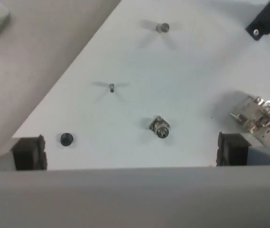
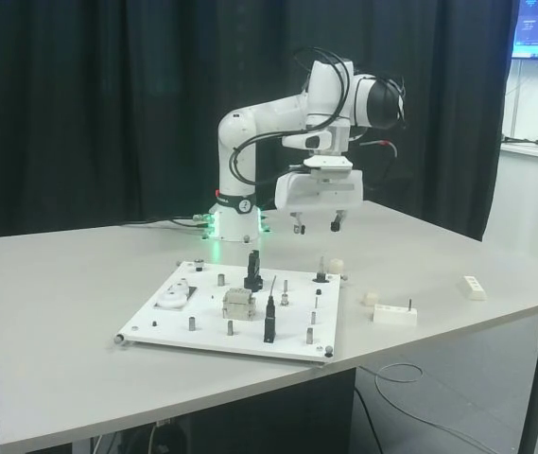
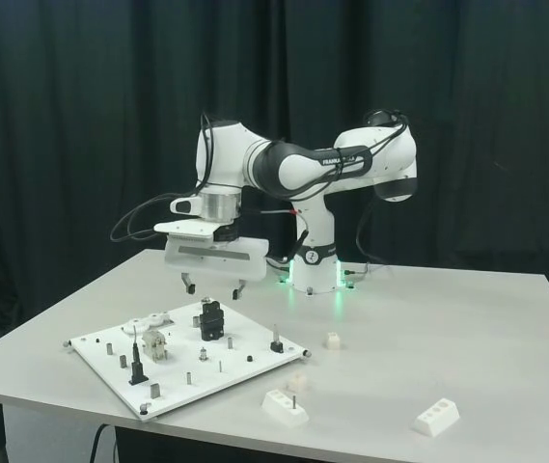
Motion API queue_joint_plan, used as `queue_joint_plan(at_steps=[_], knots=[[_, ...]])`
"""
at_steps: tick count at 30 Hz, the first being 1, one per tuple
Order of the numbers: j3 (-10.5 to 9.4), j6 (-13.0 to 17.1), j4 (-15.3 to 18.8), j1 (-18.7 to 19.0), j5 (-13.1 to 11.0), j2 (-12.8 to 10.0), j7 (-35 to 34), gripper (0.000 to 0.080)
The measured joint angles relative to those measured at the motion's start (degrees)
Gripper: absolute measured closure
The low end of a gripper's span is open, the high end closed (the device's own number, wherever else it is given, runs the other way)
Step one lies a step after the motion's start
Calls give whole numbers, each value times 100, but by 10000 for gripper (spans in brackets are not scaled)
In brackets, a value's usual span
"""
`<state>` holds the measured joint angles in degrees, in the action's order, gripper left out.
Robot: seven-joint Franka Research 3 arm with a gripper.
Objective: Remove waterproof.
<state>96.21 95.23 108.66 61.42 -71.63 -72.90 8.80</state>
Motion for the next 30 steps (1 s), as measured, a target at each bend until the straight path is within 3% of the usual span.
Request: queue_joint_plan(at_steps=[30], knots=[[100,-61,-172,-158,-47,82,891,3]])
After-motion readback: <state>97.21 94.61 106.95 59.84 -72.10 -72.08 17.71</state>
